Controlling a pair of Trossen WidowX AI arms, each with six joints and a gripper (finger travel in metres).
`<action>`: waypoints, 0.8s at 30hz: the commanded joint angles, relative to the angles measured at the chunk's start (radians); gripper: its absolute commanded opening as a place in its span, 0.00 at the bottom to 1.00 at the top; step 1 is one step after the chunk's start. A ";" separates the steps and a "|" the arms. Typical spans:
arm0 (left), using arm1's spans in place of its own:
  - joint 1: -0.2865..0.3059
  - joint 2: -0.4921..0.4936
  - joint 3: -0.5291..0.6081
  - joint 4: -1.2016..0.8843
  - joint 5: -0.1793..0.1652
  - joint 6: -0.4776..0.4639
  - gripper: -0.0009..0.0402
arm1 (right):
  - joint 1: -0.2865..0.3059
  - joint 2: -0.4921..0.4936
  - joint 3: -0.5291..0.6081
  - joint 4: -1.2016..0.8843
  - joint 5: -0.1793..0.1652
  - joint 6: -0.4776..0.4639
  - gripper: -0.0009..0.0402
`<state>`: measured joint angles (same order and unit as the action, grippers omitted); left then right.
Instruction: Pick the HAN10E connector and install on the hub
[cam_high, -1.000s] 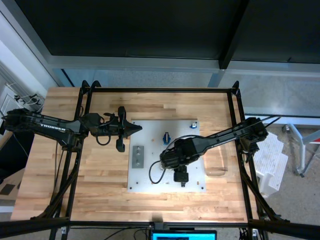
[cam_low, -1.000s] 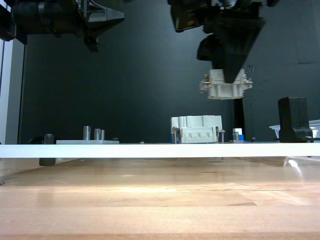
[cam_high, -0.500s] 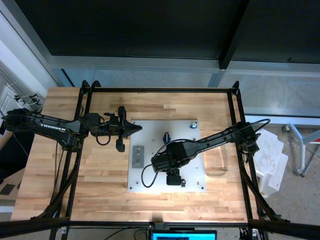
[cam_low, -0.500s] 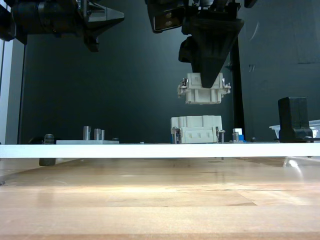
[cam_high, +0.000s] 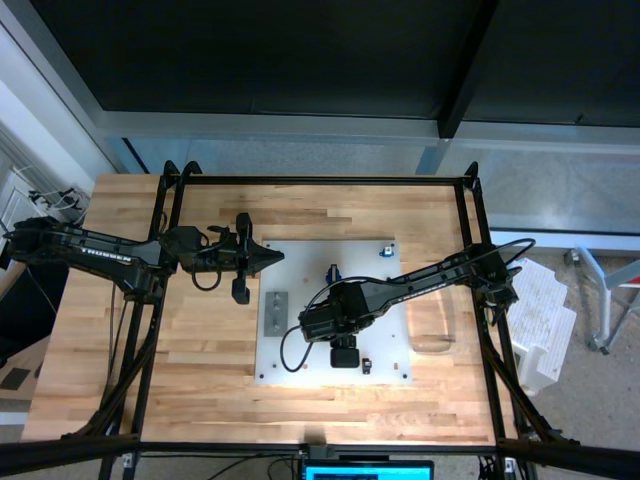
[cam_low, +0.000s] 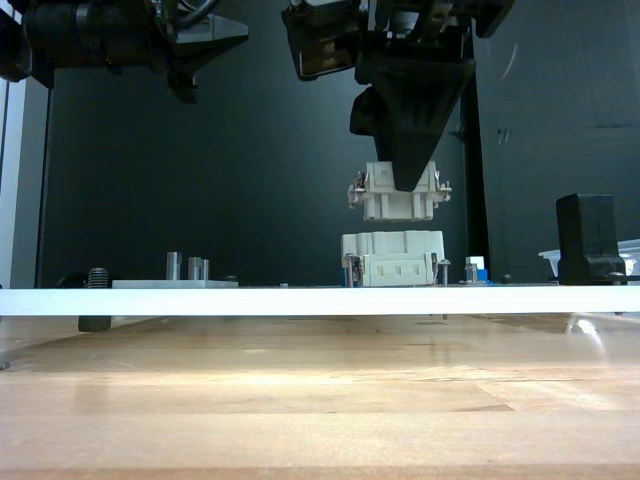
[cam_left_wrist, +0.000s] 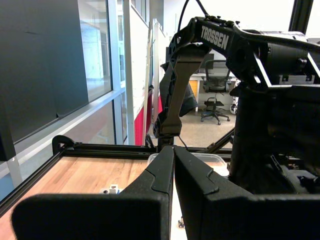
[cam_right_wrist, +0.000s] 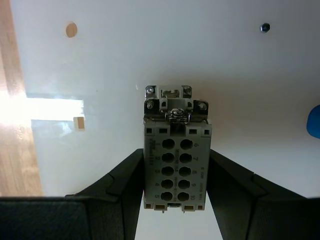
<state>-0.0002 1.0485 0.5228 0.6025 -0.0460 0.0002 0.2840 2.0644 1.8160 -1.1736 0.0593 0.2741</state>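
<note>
Low view: lowers the HAN10E connector (cam_low: 398, 195), pinched in the right gripper (cam_low: 405, 175), down and leftward to just above the hub (cam_low: 393, 258); looks ready for seating; leaves left gripper (cam_high: 278, 256) parked beside the board, pressed together

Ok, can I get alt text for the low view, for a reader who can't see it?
The right gripper, shut on the HAN10E connector, holds it in the air just above the hub on the white board, with a narrow gap between them. The left gripper sits high at the left, shut and holding nothing.
</note>
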 joint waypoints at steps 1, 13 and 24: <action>0.000 0.000 0.000 0.000 0.000 0.000 0.02 | 0.000 0.004 0.001 0.003 -0.004 0.000 0.11; 0.000 0.001 0.000 0.000 0.000 0.000 0.02 | 0.000 0.009 -0.001 0.014 0.000 -0.003 0.11; 0.000 0.001 0.000 0.000 0.000 0.000 0.02 | 0.000 0.009 -0.008 0.033 0.000 -0.003 0.11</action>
<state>-0.0002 1.0489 0.5224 0.6025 -0.0460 -0.0002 0.2836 2.0731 1.8130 -1.1492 0.0593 0.2707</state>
